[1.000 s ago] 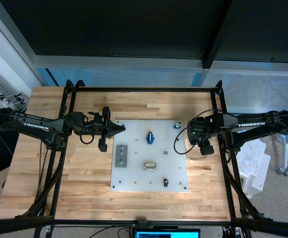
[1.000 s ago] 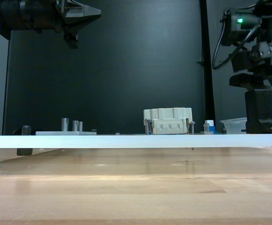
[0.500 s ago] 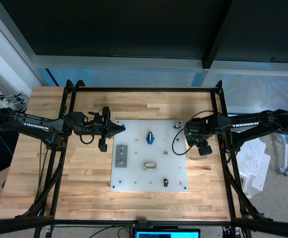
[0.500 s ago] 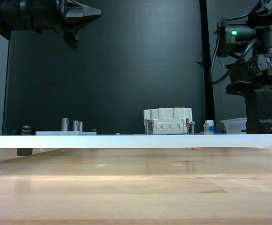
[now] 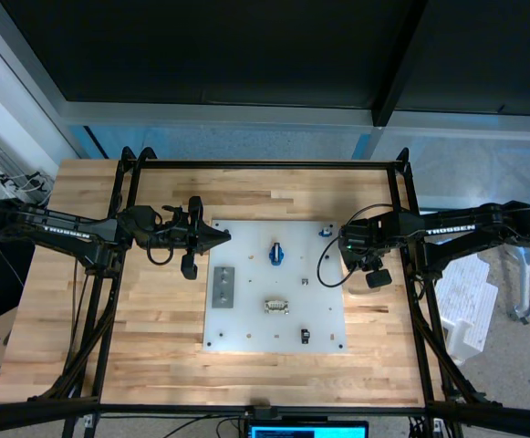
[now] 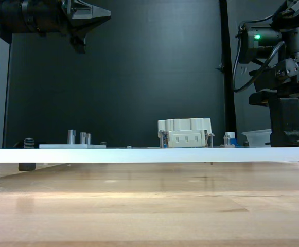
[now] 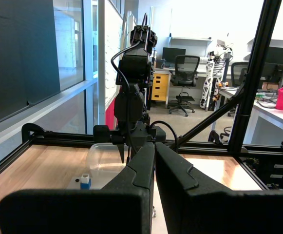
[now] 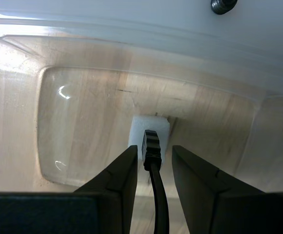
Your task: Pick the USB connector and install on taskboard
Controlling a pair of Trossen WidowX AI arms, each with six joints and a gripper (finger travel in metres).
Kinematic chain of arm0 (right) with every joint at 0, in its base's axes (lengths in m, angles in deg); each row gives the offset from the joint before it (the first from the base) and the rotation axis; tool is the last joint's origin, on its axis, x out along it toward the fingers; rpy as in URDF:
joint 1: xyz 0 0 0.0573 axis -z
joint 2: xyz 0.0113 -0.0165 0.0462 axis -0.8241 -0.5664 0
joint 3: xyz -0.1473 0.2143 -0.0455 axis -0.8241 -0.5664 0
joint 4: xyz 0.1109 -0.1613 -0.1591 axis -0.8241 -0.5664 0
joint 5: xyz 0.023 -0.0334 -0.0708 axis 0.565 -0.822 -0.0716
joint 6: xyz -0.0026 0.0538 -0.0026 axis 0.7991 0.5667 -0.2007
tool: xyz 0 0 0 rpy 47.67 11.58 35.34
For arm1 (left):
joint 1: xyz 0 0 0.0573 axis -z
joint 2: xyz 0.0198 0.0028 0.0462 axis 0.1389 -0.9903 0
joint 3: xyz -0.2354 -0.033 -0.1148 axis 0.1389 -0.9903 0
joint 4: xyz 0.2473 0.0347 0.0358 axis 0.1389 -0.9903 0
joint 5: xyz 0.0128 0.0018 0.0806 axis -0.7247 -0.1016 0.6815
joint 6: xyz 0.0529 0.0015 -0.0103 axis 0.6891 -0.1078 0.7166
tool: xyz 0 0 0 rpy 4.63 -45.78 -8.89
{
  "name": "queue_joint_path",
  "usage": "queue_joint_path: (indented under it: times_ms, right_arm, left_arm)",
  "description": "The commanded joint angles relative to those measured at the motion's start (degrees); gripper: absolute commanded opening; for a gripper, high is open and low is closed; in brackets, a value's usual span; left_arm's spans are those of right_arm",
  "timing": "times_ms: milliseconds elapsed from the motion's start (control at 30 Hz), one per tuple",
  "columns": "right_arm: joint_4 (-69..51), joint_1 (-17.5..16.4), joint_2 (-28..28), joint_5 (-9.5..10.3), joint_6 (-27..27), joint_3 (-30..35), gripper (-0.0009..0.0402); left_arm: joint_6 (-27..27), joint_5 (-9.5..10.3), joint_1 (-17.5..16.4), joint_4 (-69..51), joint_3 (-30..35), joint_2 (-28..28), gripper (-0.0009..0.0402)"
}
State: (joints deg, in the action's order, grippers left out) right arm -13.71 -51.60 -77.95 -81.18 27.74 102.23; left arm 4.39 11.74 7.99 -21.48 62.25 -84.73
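The USB connector, a black plug on a black cable, stands in a white holder on the floor of a clear plastic tray. My right gripper is open and lowered into the tray, one finger on each side of the plug with a gap to both. In the high view the right gripper hangs just off the right edge of the white taskboard. My left gripper is shut and empty, held high over the board's back left corner, with its fingers pressed together.
On the board sit a blue part, a grey block, a beige connector and a small black part. A black frame rings the wooden table. The tray stands behind the board's right side.
The right arm's wrist has shifted a little toward the board and settled over the tray. The left arm has not moved.
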Motion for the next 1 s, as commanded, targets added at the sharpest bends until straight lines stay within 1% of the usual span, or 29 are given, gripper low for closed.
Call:
queue_joint_path:
  times_ms: [33,400,633,1000]
  right_arm:
    - [0.00,-0.02,0.07,-0.09,0.11,0.09,0.0075]
    - [-0.02,-0.02,0.11,-0.13,0.13,0.09,-0.0001]
    - [-0.09,-0.02,0.63,-0.17,0.15,0.13,-0.0001]
    - [-0.48,-0.02,4.09,-0.15,0.09,0.13,0.0000]
  left_arm:
    - [0.02,0.00,-0.02,0.02,0.02,0.00,0.0000]
    - [0.02,0.00,0.00,0.02,0.00,0.00,0.0000]
    - [0.02,0.00,0.00,0.02,0.00,0.00,0.0000]
    - [0.02,0.00,0.00,0.02,0.00,0.00,0.0000]
